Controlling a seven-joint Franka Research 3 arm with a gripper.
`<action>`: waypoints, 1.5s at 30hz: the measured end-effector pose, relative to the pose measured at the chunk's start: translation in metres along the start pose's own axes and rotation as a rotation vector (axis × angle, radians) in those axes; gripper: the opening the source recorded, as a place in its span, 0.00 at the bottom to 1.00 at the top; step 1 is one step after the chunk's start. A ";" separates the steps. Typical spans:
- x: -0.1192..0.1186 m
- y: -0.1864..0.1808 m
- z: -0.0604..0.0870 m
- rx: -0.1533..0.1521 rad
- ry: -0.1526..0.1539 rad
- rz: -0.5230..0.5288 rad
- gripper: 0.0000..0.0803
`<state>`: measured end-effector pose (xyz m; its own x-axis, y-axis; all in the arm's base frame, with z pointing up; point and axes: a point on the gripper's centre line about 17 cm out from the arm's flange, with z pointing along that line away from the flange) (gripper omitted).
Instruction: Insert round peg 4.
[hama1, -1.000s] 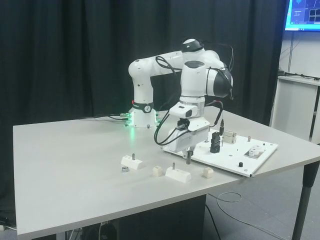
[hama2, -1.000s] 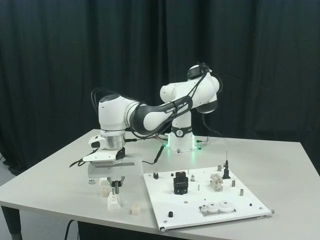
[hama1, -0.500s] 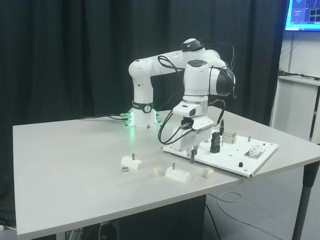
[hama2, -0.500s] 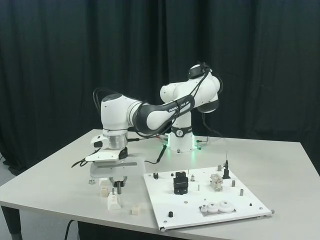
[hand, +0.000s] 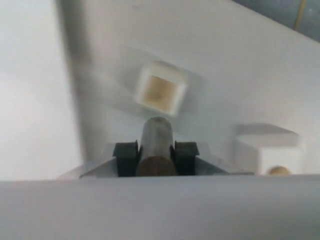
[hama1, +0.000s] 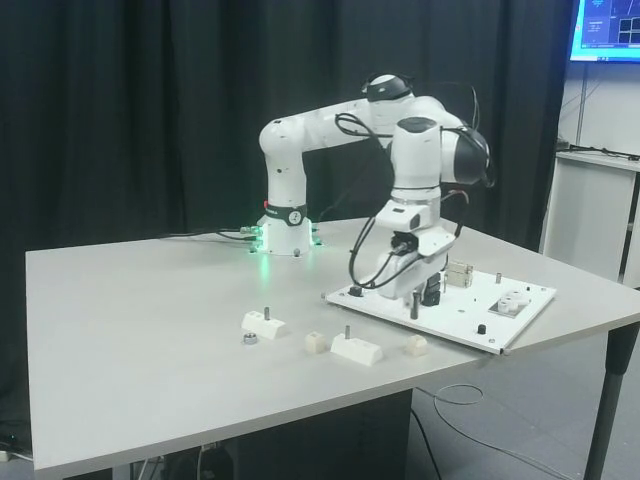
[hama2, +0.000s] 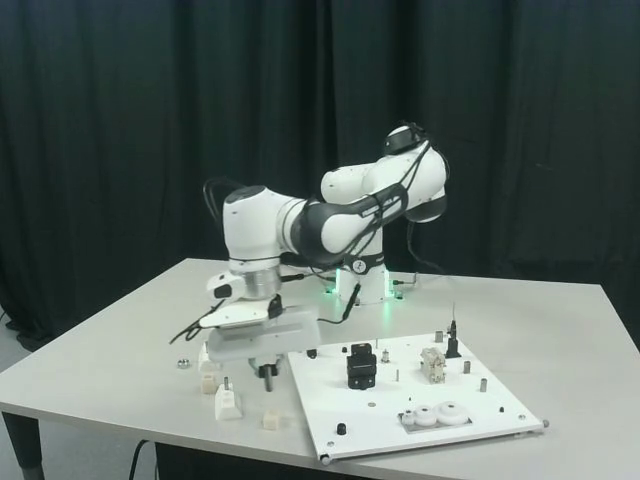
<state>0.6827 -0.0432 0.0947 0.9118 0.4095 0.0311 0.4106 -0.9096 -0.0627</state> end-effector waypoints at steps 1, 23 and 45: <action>0.002 -0.005 0.000 0.003 0.000 -0.003 0.19; 0.034 -0.097 -0.005 -0.007 0.004 -0.030 0.19; 0.038 -0.150 0.025 -0.049 0.007 -0.054 0.19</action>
<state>0.6556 0.1104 0.0802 0.8880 0.4581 0.0399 0.4589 -0.8884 -0.0116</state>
